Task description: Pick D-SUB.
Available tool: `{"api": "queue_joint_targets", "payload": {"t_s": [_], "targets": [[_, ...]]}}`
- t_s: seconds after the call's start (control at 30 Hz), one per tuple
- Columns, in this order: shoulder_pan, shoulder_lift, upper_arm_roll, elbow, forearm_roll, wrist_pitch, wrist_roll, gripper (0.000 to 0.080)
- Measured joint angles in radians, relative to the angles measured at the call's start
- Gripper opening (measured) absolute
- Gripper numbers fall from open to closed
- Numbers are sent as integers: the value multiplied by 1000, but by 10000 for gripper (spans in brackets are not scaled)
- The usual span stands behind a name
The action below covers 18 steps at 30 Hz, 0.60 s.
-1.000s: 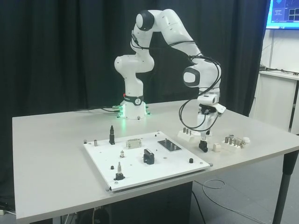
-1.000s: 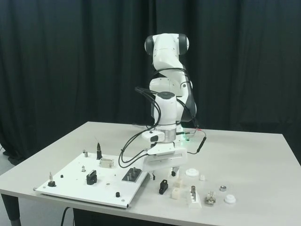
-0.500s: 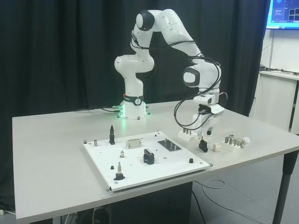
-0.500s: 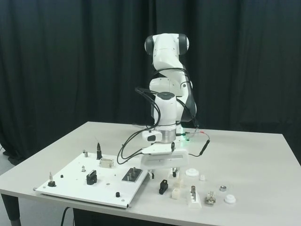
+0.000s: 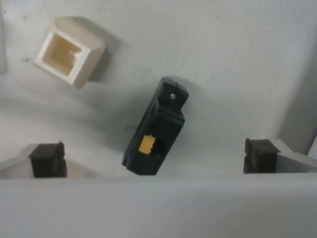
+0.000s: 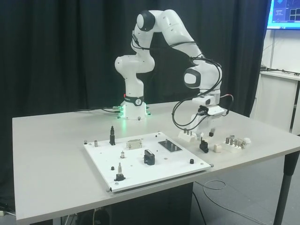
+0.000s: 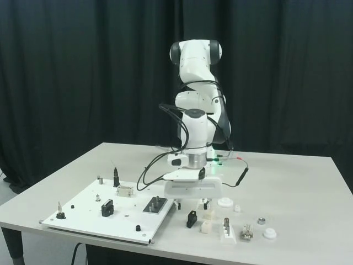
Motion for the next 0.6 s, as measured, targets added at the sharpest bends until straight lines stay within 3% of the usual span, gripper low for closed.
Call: {"api": "queue_joint_targets", "payload": {"t_s": [0.23,0.6], "targets": [[0,20,-1,1,0,28,109,800],[1,45,-2,9,0,31,238,800]]}}
